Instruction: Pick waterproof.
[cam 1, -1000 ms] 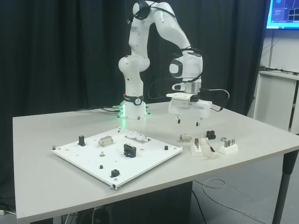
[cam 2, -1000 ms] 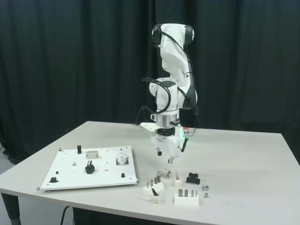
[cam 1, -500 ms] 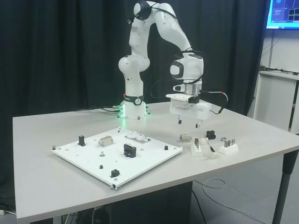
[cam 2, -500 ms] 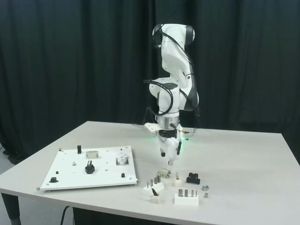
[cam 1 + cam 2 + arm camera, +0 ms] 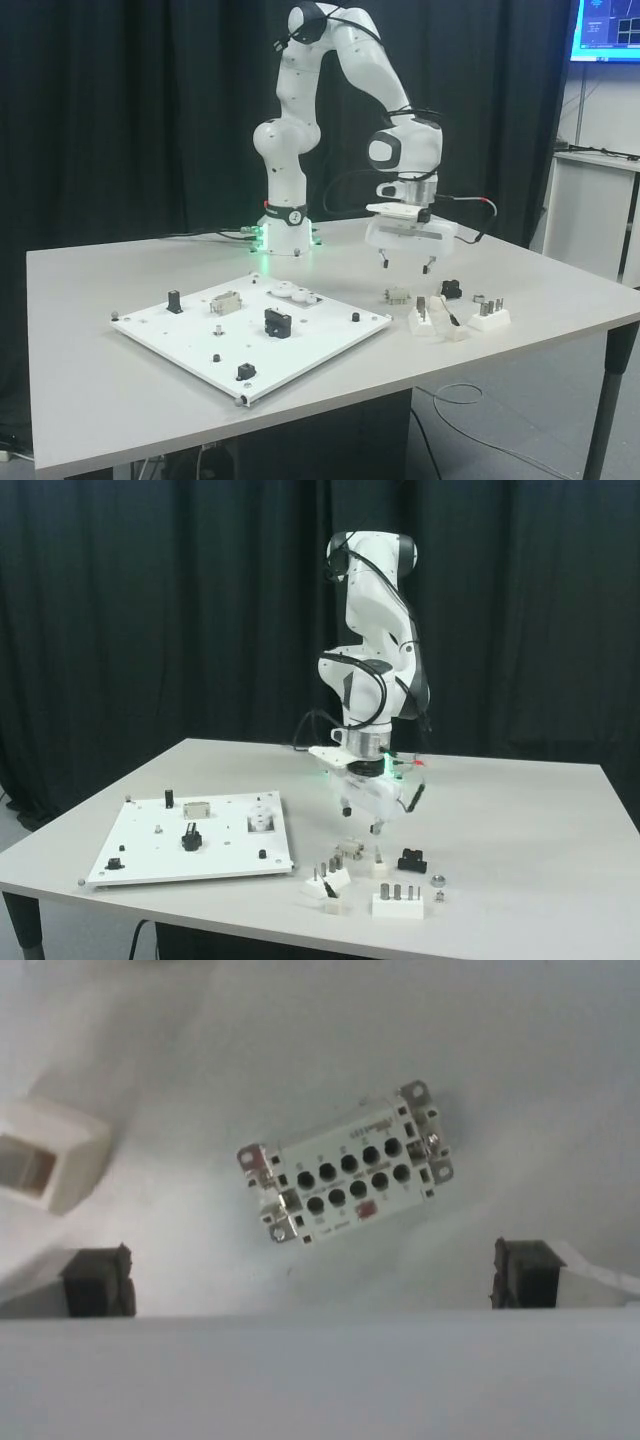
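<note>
White arm bolted at the back of the grey worktop [image 5: 120, 300], green light at its base. End effector [image 5: 404, 264] hangs in the air above the small parts on the side of the worktop away from the white board [image 5: 250, 330], fingers spread apart and holding nothing; both black fingertips [image 5: 97, 1282] show wide apart in the wrist view with only worktop between them. Waterproof connector [image 5: 345, 1174] lies flat on the worktop directly beneath the end effector, not touched: a pale rectangular block with two rows of dark round sockets and metal tabs at its corners, sitting at a slant to the line between the fingertips. In the first room view the same connector [image 5: 398, 294] sits below the end effector, just beside the white part holder [image 5: 436, 318] that carries upright pins; in the second room view it [image 5: 349, 848] lies near that holder [image 5: 328, 885]. A second white holder with pins [image 5: 489, 315] stands near, and a small black part [image 5: 451, 289] rests on the worktop between them, toward the back. The white board carries several small black and grey fittings and lies well apart from the connector. A white hollow block [image 5: 48, 1155] shows near the connector in the wrist view.
</note>
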